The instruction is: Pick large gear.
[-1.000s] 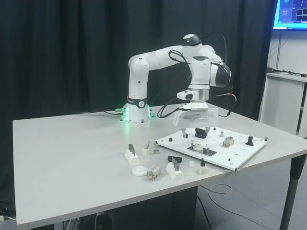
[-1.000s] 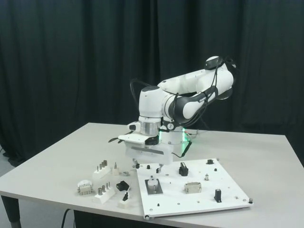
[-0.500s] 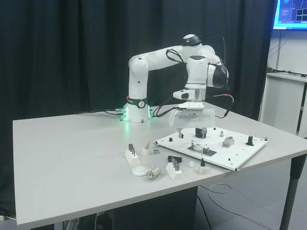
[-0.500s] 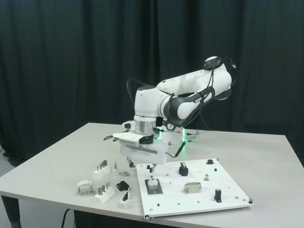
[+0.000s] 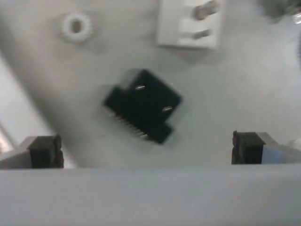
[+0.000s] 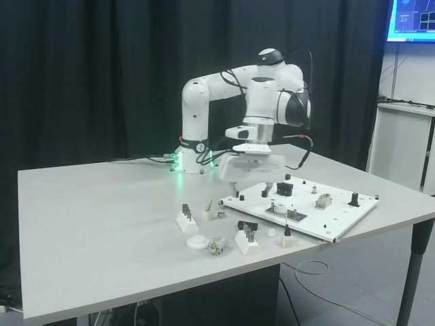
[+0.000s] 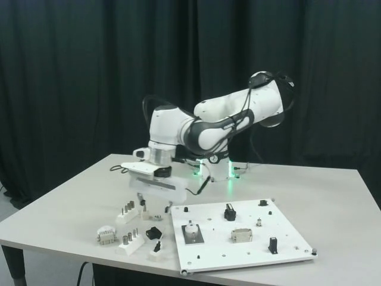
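Observation:
The large gear [image 6: 197, 242] is a flat white disc lying on the grey table near its front edge, beside a small connector [image 6: 216, 246]. My gripper [image 6: 251, 187] hangs open above the table at the near corner of the white board [image 6: 340, 219], some way behind and to the right of the gear. Nothing sits between its fingers. In the wrist view the gripper [image 5: 146, 149] is over a black connector part [image 5: 142, 105], with a small white gear [image 5: 75, 27] and a white peg block [image 5: 190, 21] further off. The large gear does not show there.
Several loose parts lie between the gripper and the gear: white peg blocks [image 6: 185, 219], a black part [image 6: 246, 225] and a white block [image 6: 247, 242]. The white board [image 7: 238, 253] carries several mounted pieces. The arm's base [image 6: 192, 156] glows green at the back.
The arm has swung off the white board toward the loose parts, moving left in the first room view. The gripper has stayed open and empty.

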You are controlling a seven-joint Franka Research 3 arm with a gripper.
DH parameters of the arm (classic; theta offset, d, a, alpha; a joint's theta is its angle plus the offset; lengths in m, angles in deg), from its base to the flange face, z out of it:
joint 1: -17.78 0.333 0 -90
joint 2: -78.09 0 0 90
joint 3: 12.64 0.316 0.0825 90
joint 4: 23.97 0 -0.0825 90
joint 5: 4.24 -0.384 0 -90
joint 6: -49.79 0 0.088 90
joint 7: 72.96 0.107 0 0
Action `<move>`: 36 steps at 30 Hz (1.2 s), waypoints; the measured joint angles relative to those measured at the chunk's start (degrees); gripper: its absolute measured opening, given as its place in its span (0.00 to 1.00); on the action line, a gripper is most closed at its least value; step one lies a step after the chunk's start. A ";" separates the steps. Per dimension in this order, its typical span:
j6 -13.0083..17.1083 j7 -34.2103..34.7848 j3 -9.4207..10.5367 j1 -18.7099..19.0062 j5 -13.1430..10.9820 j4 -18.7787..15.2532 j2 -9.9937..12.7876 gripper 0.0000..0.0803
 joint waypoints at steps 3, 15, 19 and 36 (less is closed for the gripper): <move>0.16 -1.96 -0.01 -1.91 0.00 0.71 0.05 1.00; -0.27 -7.16 0.21 -10.75 -0.43 6.01 0.70 1.00; -1.15 -8.00 0.51 -13.81 -0.91 8.30 1.03 1.00; -3.11 -11.48 4.59 -25.92 -1.67 17.83 2.16 1.00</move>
